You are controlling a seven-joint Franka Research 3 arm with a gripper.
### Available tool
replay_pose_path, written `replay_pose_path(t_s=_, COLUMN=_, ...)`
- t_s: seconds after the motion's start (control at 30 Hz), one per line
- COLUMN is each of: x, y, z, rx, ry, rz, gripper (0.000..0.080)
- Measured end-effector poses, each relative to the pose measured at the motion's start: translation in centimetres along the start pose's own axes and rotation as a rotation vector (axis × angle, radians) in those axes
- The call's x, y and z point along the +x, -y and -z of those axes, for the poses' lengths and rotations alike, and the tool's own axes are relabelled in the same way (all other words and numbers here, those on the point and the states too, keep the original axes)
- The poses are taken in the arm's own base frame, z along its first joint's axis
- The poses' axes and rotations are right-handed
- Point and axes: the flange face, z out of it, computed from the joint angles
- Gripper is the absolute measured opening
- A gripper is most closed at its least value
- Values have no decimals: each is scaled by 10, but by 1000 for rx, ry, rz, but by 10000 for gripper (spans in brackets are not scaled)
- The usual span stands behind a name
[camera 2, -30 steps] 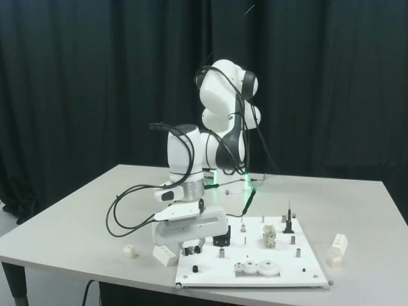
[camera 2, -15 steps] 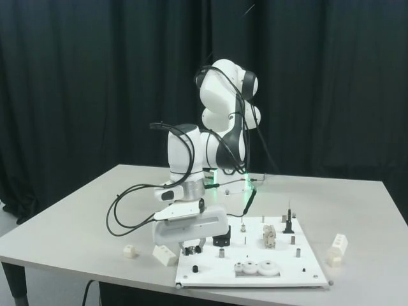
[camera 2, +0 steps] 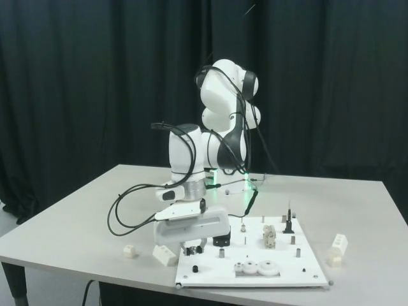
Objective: Place bolt 4.
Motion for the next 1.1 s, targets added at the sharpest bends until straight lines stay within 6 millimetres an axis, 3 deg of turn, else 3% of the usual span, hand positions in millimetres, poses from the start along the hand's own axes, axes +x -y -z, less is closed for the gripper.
replay_pose_path(t_s=0.5, x=3, y=-8, z=2, rx=-9, ry=-10, rz=-50, gripper=228)
replay_pose_path(t_s=1.1, x=25, y=-93, z=8, rx=-82, ry=-50, rz=-111, gripper=228)
